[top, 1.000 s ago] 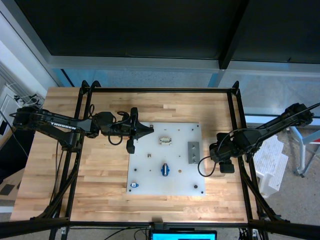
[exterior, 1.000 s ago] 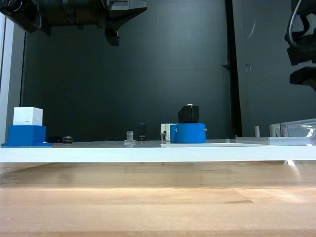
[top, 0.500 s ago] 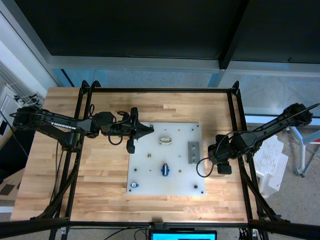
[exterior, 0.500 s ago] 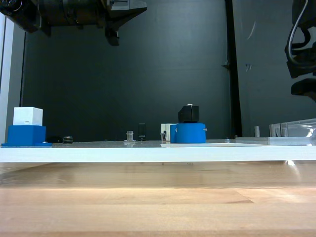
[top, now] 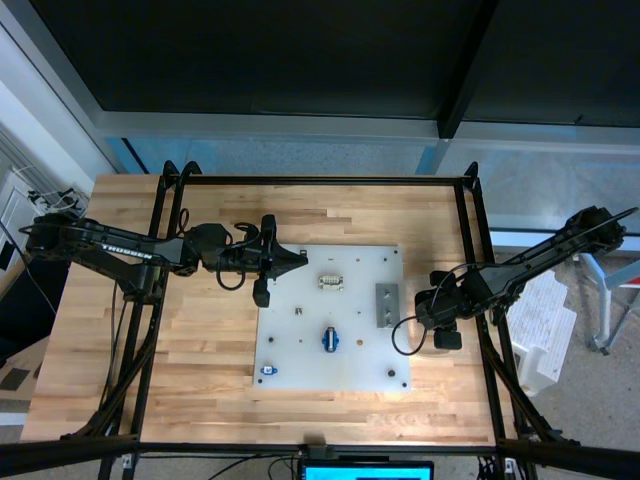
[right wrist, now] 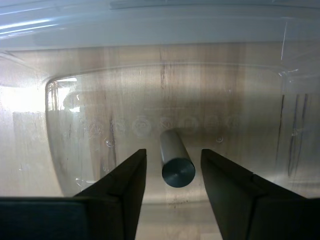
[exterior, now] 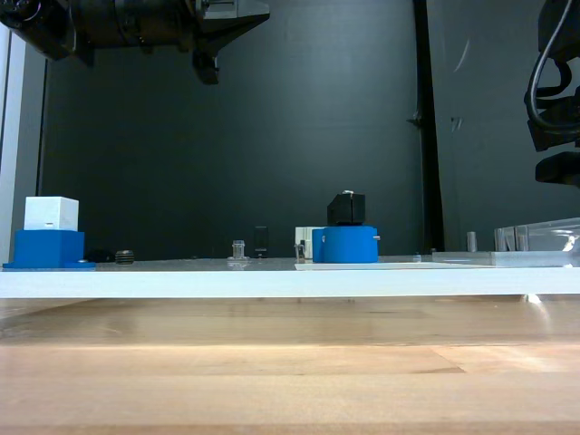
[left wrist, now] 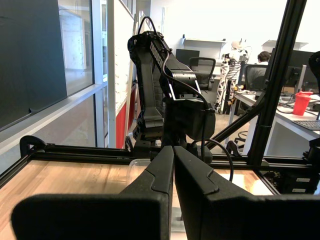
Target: Pick the 16mm cylinder and install on the taskboard
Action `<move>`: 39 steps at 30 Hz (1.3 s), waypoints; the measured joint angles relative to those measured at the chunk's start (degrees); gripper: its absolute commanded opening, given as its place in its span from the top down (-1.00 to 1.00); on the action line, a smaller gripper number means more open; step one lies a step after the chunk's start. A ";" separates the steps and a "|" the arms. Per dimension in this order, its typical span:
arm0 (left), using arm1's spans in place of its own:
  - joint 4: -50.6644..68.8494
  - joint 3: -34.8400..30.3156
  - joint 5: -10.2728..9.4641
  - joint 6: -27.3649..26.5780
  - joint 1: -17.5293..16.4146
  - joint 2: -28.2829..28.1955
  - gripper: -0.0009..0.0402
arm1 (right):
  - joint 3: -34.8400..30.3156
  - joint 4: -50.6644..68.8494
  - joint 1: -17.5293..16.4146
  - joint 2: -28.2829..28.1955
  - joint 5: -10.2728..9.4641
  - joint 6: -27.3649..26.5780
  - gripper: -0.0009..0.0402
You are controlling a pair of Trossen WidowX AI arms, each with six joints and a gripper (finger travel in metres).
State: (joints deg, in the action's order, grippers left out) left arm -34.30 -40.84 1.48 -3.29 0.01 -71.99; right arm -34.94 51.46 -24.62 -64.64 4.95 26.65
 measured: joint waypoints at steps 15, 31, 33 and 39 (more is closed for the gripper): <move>0.00 0.00 0.00 0.00 0.00 0.00 0.96 | 0.02 0.04 0.00 0.02 -0.02 -0.04 0.91; 0.02 0.00 0.00 0.00 0.00 0.00 0.96 | -11.47 12.92 0.00 1.86 -0.07 -0.11 0.90; 0.00 0.00 0.00 0.00 0.00 0.00 0.96 | -13.11 14.36 0.00 1.90 -0.04 -0.11 0.90; 0.00 0.00 0.00 0.00 0.00 0.00 0.96 | -16.46 18.38 -0.13 1.90 -0.07 -0.11 0.90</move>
State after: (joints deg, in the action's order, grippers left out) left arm -34.30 -40.84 1.48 -3.29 0.01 -71.99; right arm -51.40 69.84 -24.75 -62.74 4.89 26.55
